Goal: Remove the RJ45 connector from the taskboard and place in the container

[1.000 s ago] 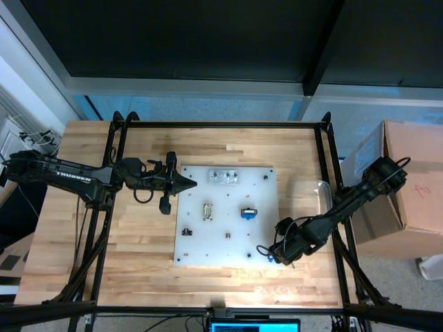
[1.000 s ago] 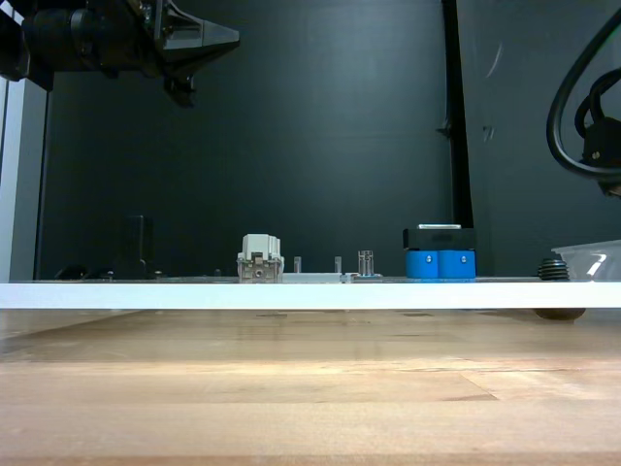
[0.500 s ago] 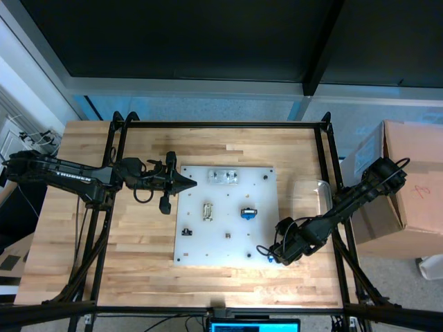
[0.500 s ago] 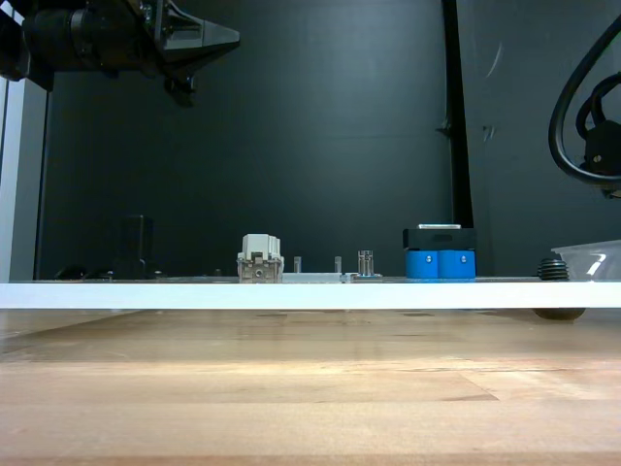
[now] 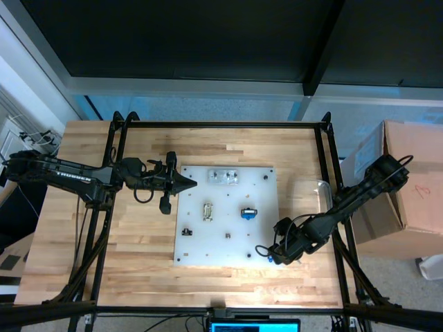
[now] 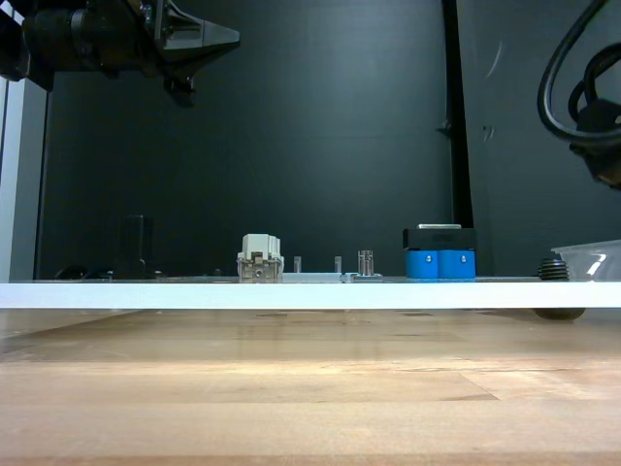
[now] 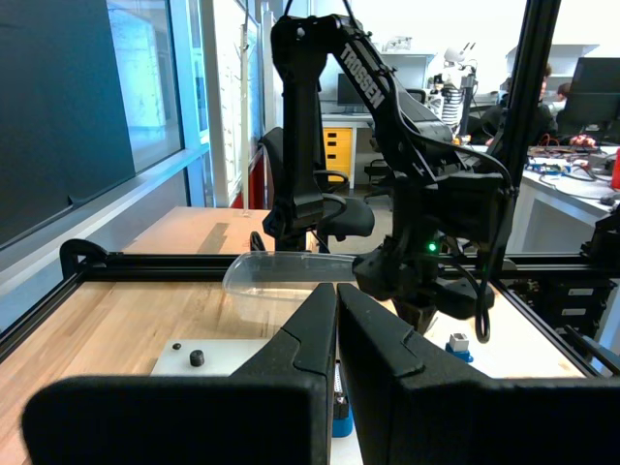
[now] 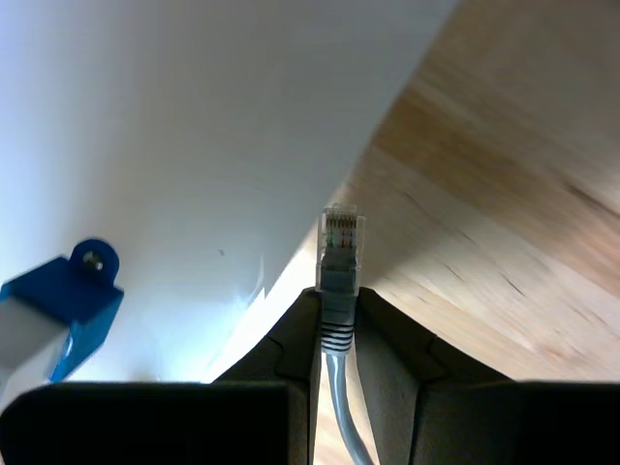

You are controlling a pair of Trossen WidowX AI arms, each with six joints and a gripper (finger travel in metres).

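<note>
Right pincer: pinching the RJ45 connector by its grey boot, plug tip forward. The connector is held clear of its seat, above the near right corner of the white taskboard.
Clear plastic container: on the table, just right of the board.
Left pincer: pressed together, raised at the board's left edge.

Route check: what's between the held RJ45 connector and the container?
High view: bare table between container and right gripper, holding RJ45 connector at board's near-right corner; left gripper over board's left edge.
</note>
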